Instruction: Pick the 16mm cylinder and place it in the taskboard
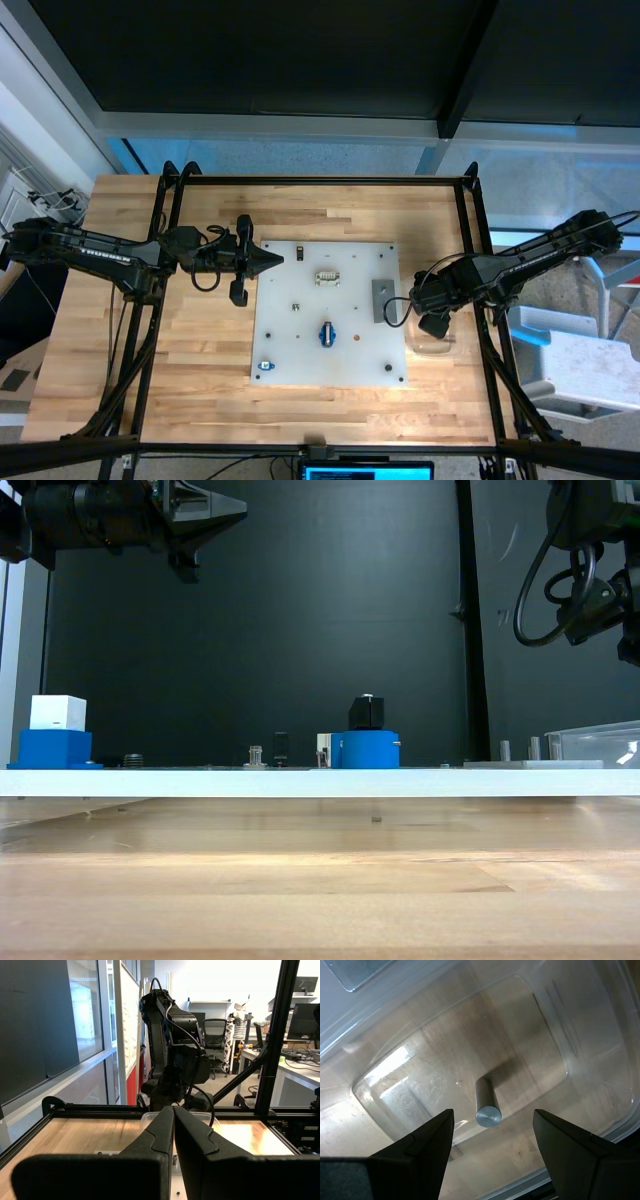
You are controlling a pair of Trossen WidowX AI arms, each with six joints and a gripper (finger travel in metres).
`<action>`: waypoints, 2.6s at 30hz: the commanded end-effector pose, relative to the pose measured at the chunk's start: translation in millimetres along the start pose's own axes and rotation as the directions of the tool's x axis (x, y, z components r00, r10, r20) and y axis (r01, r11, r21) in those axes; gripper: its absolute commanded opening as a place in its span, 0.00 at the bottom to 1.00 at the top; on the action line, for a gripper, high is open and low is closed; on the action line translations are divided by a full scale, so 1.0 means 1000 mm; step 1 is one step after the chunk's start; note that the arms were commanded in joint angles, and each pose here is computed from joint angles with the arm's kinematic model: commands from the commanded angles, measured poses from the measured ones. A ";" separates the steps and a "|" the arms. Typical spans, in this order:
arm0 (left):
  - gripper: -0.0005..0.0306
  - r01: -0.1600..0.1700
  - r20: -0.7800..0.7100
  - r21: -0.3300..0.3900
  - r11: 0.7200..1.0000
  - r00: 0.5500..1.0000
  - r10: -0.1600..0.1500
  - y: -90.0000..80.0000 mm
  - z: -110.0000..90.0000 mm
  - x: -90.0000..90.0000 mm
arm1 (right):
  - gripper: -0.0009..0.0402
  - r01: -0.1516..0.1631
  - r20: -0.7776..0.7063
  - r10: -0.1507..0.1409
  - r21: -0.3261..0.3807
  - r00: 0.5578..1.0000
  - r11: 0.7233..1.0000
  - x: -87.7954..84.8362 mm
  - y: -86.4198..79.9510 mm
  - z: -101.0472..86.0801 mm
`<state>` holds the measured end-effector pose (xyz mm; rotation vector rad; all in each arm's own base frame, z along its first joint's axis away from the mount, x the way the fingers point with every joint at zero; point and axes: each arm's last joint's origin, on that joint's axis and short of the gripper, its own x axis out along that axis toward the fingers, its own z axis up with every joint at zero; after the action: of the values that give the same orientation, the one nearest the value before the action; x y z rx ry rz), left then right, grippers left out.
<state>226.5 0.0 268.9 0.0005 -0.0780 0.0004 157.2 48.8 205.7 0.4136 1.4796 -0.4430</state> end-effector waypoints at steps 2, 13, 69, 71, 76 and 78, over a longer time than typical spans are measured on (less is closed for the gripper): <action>0.02 0.000 0.000 0.000 1.000 1.000 0.000 0.000 0.000 0.000 | 0.56 0.010 -0.009 -0.010 -0.002 1.000 1.000 0.003 -0.001 -0.001; 0.02 0.000 0.000 0.000 1.000 1.000 0.000 0.000 0.000 0.000 | 0.56 0.006 -0.007 -0.006 -0.012 1.000 1.000 0.015 0.000 -0.004; 0.02 0.000 0.000 0.000 1.000 1.000 0.000 0.000 0.000 0.000 | 0.16 0.016 -0.002 -0.016 -0.016 1.000 1.000 0.032 0.001 -0.004; 0.02 0.000 0.000 0.000 1.000 1.000 0.000 0.000 0.000 0.000 | 0.15 0.016 -0.001 -0.016 -0.017 1.000 1.000 0.032 0.001 -0.004; 0.02 0.000 0.000 0.000 1.000 1.000 0.000 0.000 0.000 0.000 | 0.14 0.014 -0.001 -0.014 -0.016 1.000 1.000 0.032 0.001 -0.003; 0.02 0.000 0.000 0.000 1.000 1.000 0.000 0.000 0.000 0.000 | 0.13 0.013 0.001 -0.013 -0.017 1.000 1.000 0.031 0.001 -0.003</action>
<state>226.6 0.0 268.9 0.0005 -0.0776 0.0004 156.0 50.3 173.6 0.3898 1.4868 -0.4429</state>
